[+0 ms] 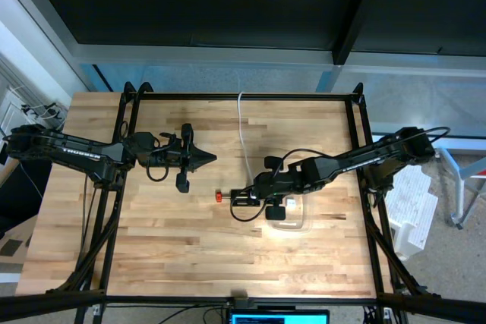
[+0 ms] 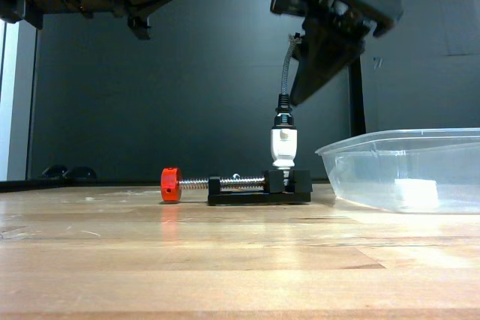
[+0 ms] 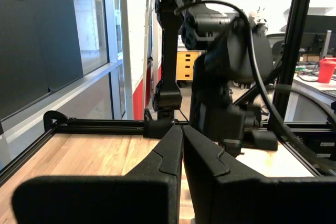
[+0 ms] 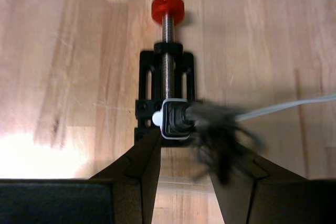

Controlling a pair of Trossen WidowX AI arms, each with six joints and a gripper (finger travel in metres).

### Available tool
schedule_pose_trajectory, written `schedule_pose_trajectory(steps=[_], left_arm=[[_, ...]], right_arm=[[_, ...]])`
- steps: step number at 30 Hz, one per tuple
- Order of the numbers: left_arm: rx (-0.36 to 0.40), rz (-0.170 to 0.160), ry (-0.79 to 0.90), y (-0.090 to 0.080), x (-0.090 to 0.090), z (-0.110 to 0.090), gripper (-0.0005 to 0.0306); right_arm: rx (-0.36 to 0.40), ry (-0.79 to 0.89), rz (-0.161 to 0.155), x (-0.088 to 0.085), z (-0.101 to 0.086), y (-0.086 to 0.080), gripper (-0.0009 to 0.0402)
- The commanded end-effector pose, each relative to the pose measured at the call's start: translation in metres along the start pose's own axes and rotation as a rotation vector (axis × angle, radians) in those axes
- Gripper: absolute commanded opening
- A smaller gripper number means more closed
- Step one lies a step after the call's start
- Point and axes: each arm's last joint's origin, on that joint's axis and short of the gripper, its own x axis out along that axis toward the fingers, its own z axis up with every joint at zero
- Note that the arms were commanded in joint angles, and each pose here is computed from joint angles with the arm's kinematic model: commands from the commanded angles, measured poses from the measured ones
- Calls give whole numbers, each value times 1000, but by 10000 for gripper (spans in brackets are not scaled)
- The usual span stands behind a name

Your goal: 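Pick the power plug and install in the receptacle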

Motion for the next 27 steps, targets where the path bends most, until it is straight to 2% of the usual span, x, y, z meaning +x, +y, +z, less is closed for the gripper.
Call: schedule_pose_trajectory(steps=[1, 4, 12, 15, 21, 26, 27], left_arm=[[0, 0, -1, 0, 0, 0, 0], [0, 0, -1, 0, 0, 0, 0], [0, 0, -1, 0, 0, 0, 0], [0, 0, -1, 0, 0, 0, 0], [0, 0, -1, 0, 0, 0, 0], [0, 0, 0, 0, 0, 0, 0], [0, 0, 0, 0, 0, 0, 0]], right_arm=[[11, -51, 4, -16, 4, -3, 115], [17, -72, 7, -28, 4, -6, 109], [16, -78, 9, -40, 2, -8, 91], [9, -104, 11, -49, 1, -11, 73], [49, -295, 17, -80, -9, -26, 1], [53, -436, 0, -98, -18, -42, 6], [51, -470, 6, -101, -19, -45, 4]])
